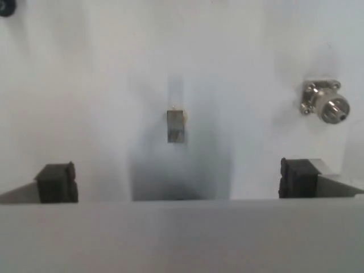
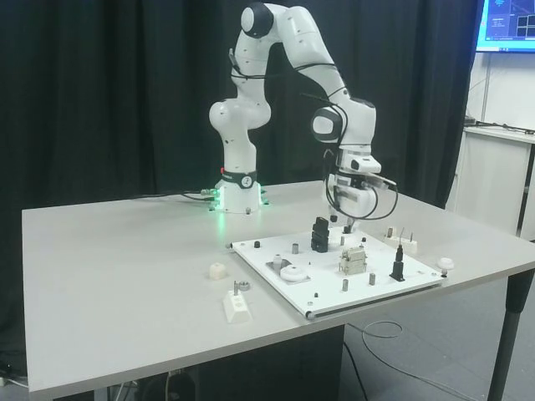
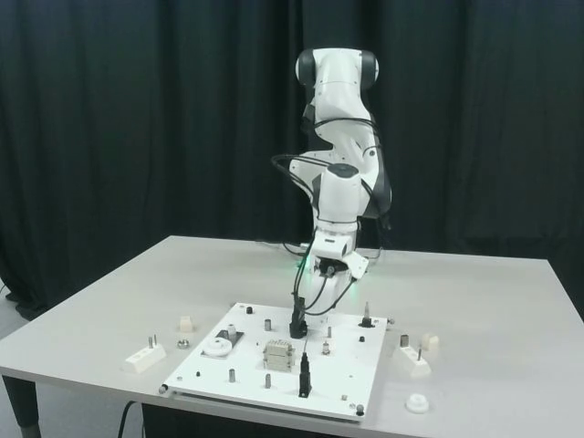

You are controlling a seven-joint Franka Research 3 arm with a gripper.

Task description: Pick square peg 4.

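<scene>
A: How does the two-fingered gripper [image 1: 176, 181] stand?
B: Spread wide, empty, hanging above the flat white board [image 2: 276, 251]; the small grey metal square peg [image 1: 176, 125] stands upright on the board between its black fingertips [image 1: 57, 182].
A: Around it?
B: A metal flanged fitting [image 1: 324, 102] nearby; grey table [image 2: 109, 251], black curtain [image 3: 137, 109] behind

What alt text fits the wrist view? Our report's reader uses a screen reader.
Seen from above, a small square peg stands on the white board, centred between the open gripper's black fingertips. A metal flanged fitting sits off to one side.
</scene>
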